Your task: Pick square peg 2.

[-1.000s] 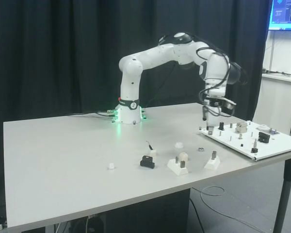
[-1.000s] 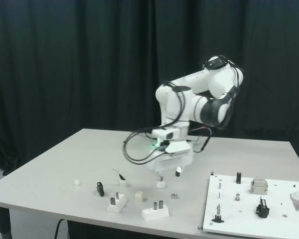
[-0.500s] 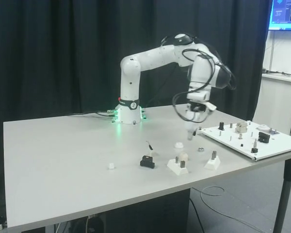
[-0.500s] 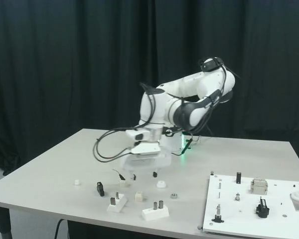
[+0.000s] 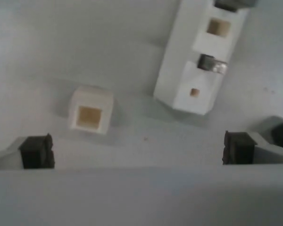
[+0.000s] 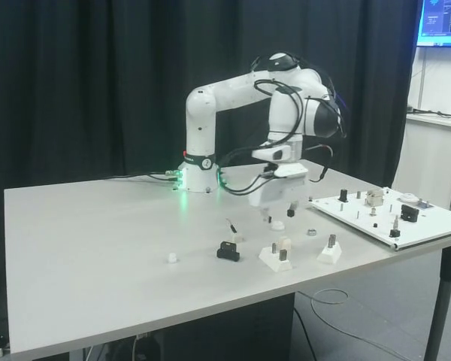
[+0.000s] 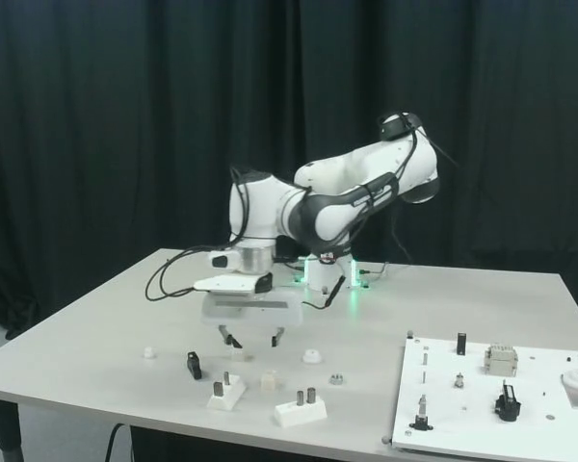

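Observation:
A white holder block [image 5: 198, 61] stands near the table's front edge, also seen in the room views [image 6: 274, 258] [image 7: 225, 393]. A short grey square peg [image 5: 212, 64] [image 6: 283, 254] stands in it, beside an empty square hole. My gripper [image 5: 137, 149] [image 6: 279, 212] [image 7: 251, 337] hangs open a little above the table, over the loose parts. Its black fingertips [image 5: 36, 151] hold nothing. The holder lies off to one side of the gap, not between the fingers. A small white cube [image 5: 90, 110] [image 7: 268, 380] with a square hole sits next to the holder.
A second white holder [image 6: 329, 250] [image 7: 301, 409] with pegs stands nearby. A black clip part [image 6: 228, 250] [image 7: 194, 365], a white round cap [image 6: 277, 224] [image 7: 311, 356] and a small nut [image 6: 312, 231] lie around. A white board [image 6: 425, 226] [image 7: 462, 423] carries several parts.
The arm has swung away from the white board and over to the loose parts near the table's front edge. The gripper now hangs lower, over the holder and cube.

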### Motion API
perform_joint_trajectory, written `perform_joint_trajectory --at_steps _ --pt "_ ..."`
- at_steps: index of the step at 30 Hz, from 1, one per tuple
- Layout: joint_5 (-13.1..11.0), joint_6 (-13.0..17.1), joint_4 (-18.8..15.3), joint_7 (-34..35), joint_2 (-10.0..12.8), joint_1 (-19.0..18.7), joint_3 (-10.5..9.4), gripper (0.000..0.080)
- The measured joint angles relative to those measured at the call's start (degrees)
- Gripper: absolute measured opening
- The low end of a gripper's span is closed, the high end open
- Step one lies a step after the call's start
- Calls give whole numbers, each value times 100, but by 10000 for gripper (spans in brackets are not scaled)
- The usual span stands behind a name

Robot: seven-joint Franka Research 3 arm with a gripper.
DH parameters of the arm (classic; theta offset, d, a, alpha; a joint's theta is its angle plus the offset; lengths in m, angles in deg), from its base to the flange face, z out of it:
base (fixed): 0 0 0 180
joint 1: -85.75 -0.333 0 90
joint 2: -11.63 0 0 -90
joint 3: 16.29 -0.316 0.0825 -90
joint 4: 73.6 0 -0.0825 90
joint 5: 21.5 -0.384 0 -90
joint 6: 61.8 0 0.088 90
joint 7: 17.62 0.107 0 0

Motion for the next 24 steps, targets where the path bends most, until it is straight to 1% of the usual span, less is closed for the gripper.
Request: perform_joint_trajectory --at_steps 6,9,15,24 --pt "-356 -113 74 409 126 232 -2 800" --pt "-480 -125 145 547 195 342 -24 800" --pt "-583 -73 354 642 238 555 -141 800" --pt "-684 247 663 810 256 833 -363 800"
